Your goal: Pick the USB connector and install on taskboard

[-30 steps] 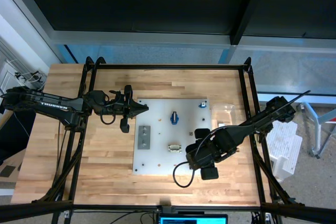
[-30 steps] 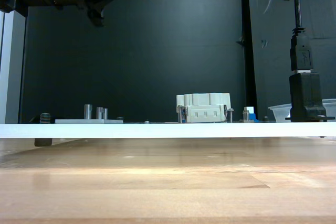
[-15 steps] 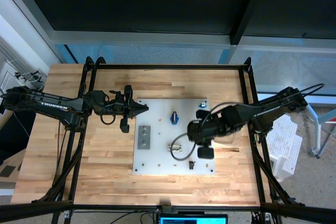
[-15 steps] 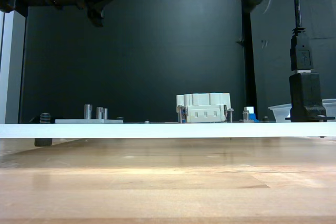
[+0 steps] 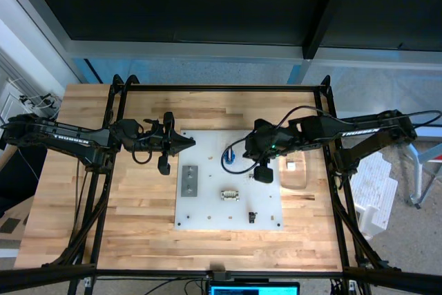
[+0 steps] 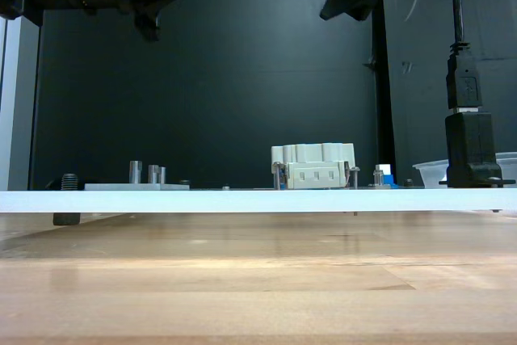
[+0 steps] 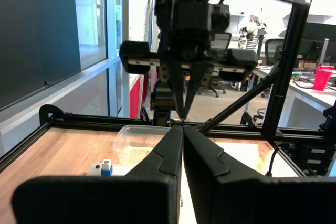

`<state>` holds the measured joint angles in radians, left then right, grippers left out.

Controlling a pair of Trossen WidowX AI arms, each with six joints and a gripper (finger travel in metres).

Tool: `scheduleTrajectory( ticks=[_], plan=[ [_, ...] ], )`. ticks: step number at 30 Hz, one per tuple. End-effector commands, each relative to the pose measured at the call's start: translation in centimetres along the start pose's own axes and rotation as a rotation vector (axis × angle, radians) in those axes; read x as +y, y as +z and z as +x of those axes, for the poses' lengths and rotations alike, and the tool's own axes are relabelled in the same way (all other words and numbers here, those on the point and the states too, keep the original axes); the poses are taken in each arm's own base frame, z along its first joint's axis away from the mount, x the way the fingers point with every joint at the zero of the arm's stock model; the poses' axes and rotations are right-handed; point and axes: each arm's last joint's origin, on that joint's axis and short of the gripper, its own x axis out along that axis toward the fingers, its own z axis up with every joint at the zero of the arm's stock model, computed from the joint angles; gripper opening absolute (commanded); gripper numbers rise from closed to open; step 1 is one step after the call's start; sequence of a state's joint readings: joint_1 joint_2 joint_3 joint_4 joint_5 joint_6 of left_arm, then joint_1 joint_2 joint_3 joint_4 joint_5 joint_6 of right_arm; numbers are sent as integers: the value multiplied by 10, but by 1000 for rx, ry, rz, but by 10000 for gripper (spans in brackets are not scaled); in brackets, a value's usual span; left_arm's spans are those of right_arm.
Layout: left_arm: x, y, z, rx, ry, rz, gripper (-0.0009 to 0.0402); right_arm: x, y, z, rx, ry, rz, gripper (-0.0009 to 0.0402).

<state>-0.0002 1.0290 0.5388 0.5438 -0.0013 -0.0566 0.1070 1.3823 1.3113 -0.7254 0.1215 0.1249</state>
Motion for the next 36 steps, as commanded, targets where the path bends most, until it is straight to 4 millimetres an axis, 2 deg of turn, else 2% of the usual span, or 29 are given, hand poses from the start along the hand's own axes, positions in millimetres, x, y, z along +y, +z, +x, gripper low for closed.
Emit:
scheduleTrajectory(
  ticks=[1,8,18,27,36],
  plan=[
    [0,0,0,0,0,0,0,-10,-2,0,-93,-13,22,-1],
    [0,0,0,0,0,0,0,-19,-8,0,-304,-11,21,0],
    [0,0,0,0,0,0,0,-21,-25,7,-586,35,31,0],
    [0,0,0,0,0,0,0,-23,-41,5,-734,42,45,0],
    [0,0,0,-1,0,0,0,-28,-58,3,-779,71,34,0]
  ],
)
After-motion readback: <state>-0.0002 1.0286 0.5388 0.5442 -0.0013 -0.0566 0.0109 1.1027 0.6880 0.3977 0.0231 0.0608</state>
